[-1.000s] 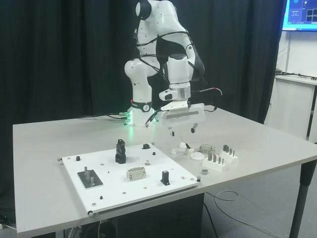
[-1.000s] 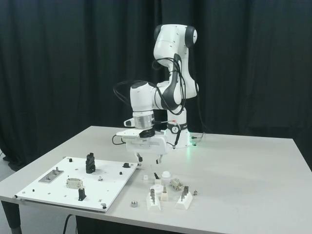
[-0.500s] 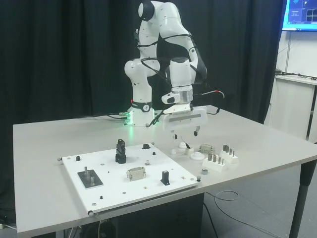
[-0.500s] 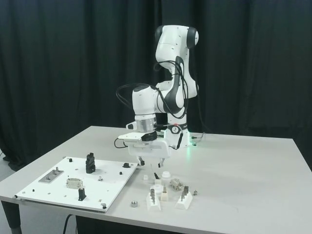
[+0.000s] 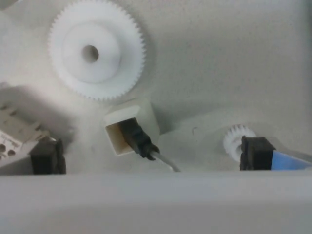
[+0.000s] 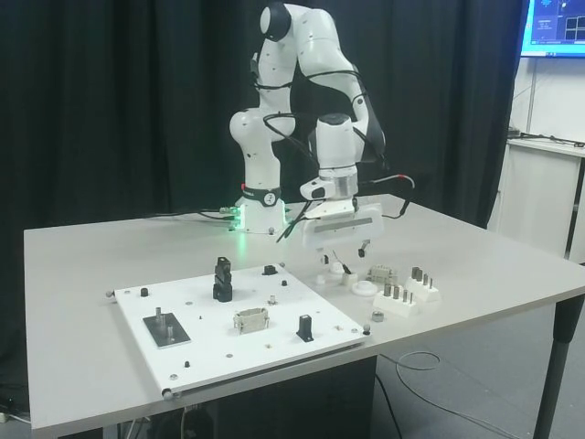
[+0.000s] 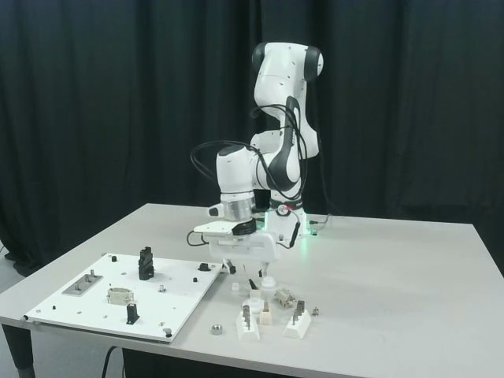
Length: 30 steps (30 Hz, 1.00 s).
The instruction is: Pick USB.
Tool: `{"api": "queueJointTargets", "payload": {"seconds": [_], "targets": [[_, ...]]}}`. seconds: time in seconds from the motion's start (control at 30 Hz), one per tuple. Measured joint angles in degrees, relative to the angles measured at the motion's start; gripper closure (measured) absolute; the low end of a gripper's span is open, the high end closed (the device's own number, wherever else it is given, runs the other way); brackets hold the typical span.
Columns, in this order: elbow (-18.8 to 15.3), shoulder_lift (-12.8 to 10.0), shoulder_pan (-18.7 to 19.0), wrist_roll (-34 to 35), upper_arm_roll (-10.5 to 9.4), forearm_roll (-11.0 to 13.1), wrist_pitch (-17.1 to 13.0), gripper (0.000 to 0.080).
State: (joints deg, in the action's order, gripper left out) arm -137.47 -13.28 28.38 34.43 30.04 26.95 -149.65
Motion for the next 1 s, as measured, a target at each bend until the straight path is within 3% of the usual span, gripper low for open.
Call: {"api": "queueJointTargets", "payload": {"seconds": [1.0], "targets": [[-0.20,-2.20,0.00,-2.46,-0.99,0.57,-0.06,0.0003]]}}
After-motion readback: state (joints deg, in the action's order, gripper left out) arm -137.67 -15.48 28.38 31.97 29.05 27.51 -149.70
